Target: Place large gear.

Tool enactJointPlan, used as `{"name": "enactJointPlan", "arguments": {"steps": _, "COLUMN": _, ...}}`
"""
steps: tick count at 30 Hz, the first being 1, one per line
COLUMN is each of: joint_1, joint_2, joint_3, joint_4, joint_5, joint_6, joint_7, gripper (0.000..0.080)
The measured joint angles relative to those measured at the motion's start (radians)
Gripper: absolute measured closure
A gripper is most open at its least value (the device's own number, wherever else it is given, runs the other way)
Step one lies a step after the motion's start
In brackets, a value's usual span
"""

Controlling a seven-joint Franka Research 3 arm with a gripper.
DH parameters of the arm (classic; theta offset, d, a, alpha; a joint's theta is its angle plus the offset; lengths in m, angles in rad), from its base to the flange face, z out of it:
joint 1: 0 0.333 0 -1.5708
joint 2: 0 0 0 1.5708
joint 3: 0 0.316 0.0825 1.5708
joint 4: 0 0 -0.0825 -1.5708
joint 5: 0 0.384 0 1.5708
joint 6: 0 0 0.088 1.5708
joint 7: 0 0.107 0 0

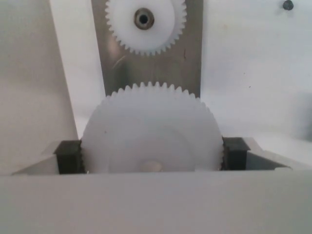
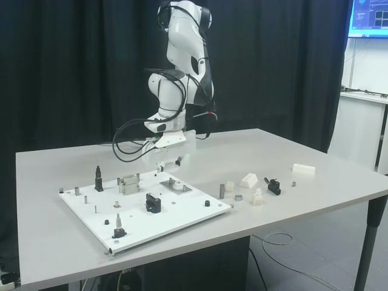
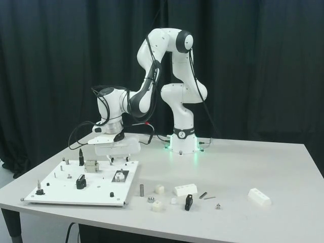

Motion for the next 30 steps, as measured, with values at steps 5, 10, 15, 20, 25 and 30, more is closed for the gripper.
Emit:
{"name": "enactJointPlan", "arguments": {"steps": 5, "joint_1": 0.000, "joint_2": 0.000, "joint_3": 0.000, "joint_4": 0.000, "joint_5": 0.000, "joint_6": 0.000, "joint_7": 0.000, "gripper": 0.0206}}
{"name": "enactJointPlan", "arguments": {"steps": 10, "joint_1": 0.000, "joint_2": 0.000, "joint_3": 0.000, "joint_4": 0.000, "joint_5": 0.000, "joint_6": 0.000, "joint_7": 0.000, "gripper": 0.0206}}
{"name": "enactJointPlan", "arguments": {"steps": 15, "joint_1": 0.000, "joint_2": 0.000, "joint_3": 0.000, "joint_4": 0.000, "joint_5": -0.001, "joint_6": 0.000, "joint_7": 0.000, "gripper": 0.0206}}
{"name": "enactJointPlan", "arguments": {"steps": 20, "joint_1": 0.002, "joint_2": 0.000, "joint_3": 0.000, "joint_4": 0.000, "joint_5": -0.001, "joint_6": -0.001, "joint_7": 0.000, "gripper": 0.0206}}
{"name": "enactJointPlan", "arguments": {"steps": 25, "joint_1": 0.013, "joint_2": 0.000, "joint_3": 0.000, "joint_4": 0.000, "joint_5": -0.001, "joint_6": -0.011, "joint_7": 0.000, "gripper": 0.0206}}
{"name": "enactJointPlan", "arguments": {"steps": 30, "joint_1": 0.039, "joint_2": 0.000, "joint_3": 0.001, "joint_4": -0.002, "joint_5": 0.001, "joint_6": -0.025, "joint_7": 0.011, "gripper": 0.0206}}
